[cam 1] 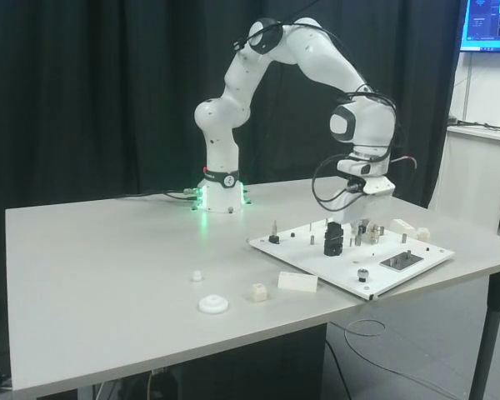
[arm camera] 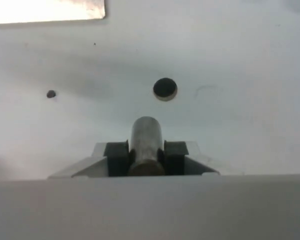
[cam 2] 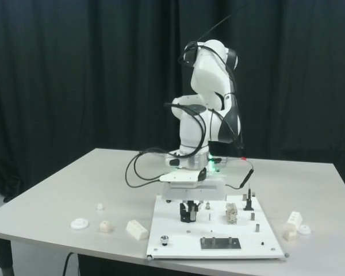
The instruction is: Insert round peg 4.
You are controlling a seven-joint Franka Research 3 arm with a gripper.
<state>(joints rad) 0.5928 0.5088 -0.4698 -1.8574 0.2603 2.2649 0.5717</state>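
Observation:
In the wrist view my gripper (arm camera: 146, 159) is shut on a grey round peg (arm camera: 146, 136), which stands upright between the two black fingers (arm camera: 116, 157). The peg hangs just above the white task board (arm camera: 230, 65). A dark round hole (arm camera: 165, 89) lies in the board a short way ahead of the peg tip. From the second room view the gripper (cam 2: 188, 211) hovers low over the far left part of the board (cam 2: 178, 244).
A small dark hole (arm camera: 51, 94) and a metal plate (arm camera: 45, 10) also sit on the board. Posts and a grey block (cam 2: 232, 214) stand beside the gripper. White blocks (cam 1: 297, 282) and a white disc (cam 1: 213, 305) lie on the grey table (cam 1: 92, 267).

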